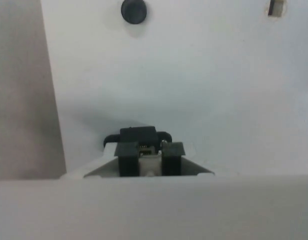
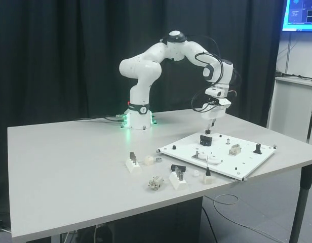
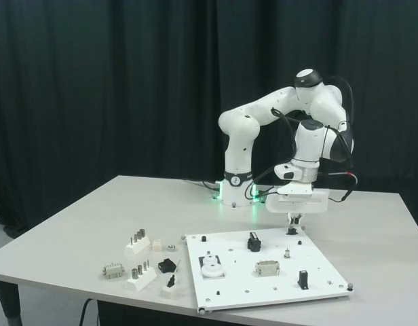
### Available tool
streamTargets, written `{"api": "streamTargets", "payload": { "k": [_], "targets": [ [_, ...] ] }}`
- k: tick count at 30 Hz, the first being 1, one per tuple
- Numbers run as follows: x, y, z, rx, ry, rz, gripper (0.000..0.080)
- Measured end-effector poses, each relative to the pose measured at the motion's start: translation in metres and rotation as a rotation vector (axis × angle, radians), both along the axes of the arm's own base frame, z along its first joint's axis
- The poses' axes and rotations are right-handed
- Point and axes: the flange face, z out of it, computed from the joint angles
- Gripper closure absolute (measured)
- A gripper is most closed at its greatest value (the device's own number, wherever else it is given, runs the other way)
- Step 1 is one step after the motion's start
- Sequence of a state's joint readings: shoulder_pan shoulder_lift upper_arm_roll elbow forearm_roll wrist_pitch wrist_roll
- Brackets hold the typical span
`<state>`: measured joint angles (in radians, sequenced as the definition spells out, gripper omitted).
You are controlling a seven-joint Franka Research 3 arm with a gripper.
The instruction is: Insert Ethernet.
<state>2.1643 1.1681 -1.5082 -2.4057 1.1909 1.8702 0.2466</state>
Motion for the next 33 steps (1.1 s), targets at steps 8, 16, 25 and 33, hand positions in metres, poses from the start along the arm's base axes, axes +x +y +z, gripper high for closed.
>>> {"api": "streamTargets", "payload": {
  "k": [8,16,25,33],
  "targets": [
    [-0.0009,0.0006,-0.0021,-0.003,0.004,0.002,0.0712],
    [-0.0010,0.0026,-0.0021,-0.001,0.004,0.006,0.0712],
    [-0.0014,0.0059,-0.0026,0.001,0.007,0.013,0.0712],
    [-0.0022,0.0056,-0.0052,-0.005,0.011,0.015,0.0712]
  ]
}}
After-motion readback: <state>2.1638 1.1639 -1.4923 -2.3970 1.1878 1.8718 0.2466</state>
